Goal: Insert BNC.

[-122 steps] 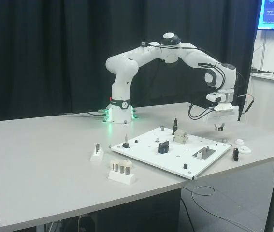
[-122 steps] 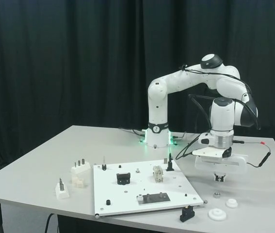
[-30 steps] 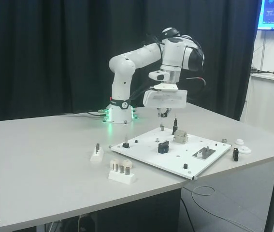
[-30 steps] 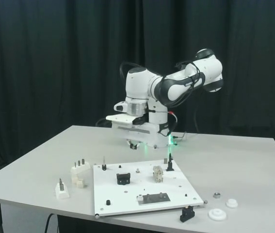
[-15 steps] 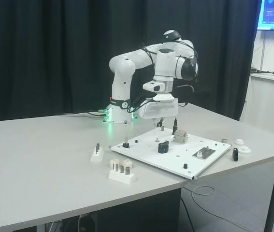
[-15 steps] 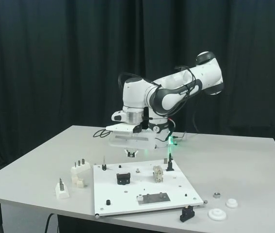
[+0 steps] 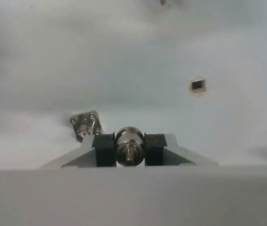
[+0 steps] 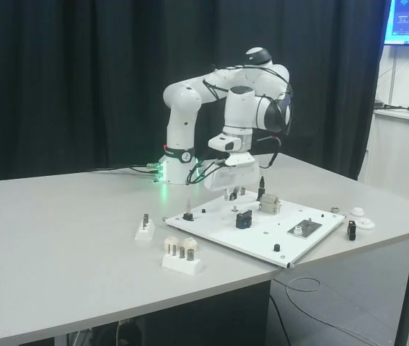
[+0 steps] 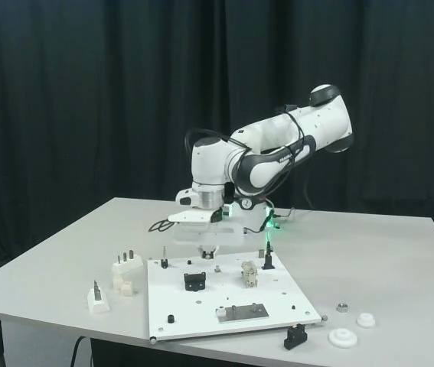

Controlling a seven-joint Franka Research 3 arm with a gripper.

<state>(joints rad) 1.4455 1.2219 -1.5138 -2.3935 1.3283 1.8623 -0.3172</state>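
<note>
My gripper (image 7: 130, 149) is shut on a short grey metal BNC plug (image 7: 130, 147), held upright between the two black fingers. In the wrist view a grey BNC socket (image 7: 84, 125) stands on the white board (image 7: 227, 113), close beside the plug and apart from it. The first room view shows the gripper (image 8: 233, 193) low over the back part of the white board (image 8: 254, 234). In the second room view the gripper (image 9: 208, 252) hangs just above the small socket post (image 9: 217, 268), offset slightly to its left.
On the board stand a black clip (image 8: 244, 218), a connector block (image 8: 270, 205), a black upright post (image 8: 261, 189) and a grey plate (image 8: 305, 228). White holders (image 8: 182, 256) sit left of the board. White discs (image 8: 363, 218) and a black piece (image 8: 351, 230) lie at its right.
The arm swung from the table's right side over to the back of the board and came down, carrying the plug. The gripper now sits lower and nearer the socket.
</note>
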